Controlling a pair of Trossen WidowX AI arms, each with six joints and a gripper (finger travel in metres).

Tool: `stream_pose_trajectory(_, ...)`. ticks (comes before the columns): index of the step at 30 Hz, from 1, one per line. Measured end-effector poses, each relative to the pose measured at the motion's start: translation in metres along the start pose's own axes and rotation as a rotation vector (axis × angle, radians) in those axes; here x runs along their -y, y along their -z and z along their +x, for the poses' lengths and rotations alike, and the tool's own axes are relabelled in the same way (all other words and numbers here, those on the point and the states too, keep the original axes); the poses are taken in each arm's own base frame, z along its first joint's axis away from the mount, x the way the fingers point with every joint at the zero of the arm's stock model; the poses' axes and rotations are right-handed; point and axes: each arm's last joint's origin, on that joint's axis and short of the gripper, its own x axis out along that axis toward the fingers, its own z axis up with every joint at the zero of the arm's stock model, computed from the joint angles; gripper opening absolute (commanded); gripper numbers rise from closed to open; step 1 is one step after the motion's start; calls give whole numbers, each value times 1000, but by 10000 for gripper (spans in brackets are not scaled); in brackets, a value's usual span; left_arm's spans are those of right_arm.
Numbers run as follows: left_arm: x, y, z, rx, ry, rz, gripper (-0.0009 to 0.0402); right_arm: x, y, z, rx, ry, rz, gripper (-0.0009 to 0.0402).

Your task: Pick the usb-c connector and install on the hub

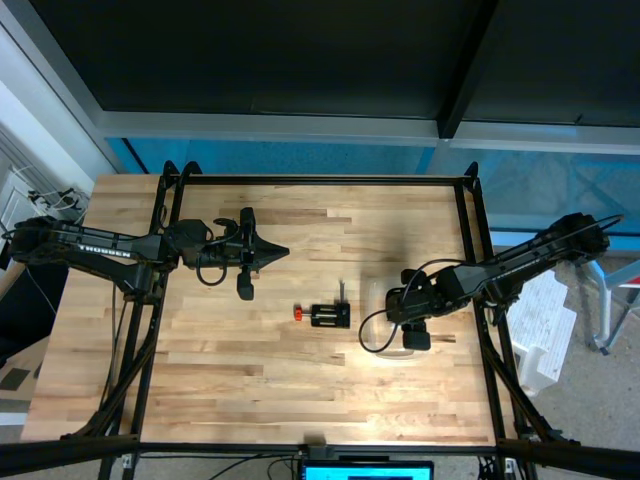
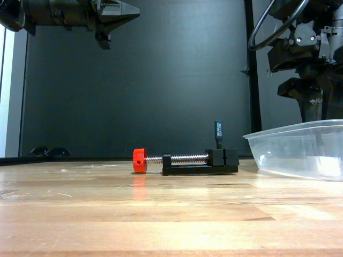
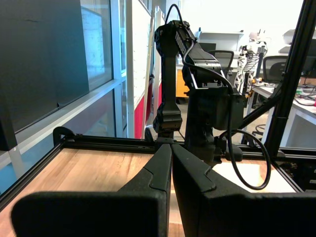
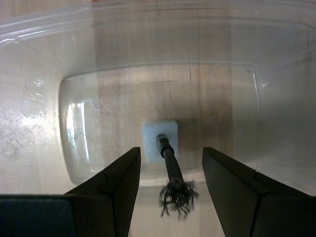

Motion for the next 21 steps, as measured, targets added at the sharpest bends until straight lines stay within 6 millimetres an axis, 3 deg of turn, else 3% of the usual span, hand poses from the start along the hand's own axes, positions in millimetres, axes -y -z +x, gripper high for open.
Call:
stream_pose_trajectory(14, 0, 0, 0, 0, 0, 0, 0, -2, 2, 14, 2, -2, -3, 171)
stream_pose_trajectory(21, 0, 0, 0, 0, 0, 0, 0, -1, 5, 19, 11, -6, -3, 139)
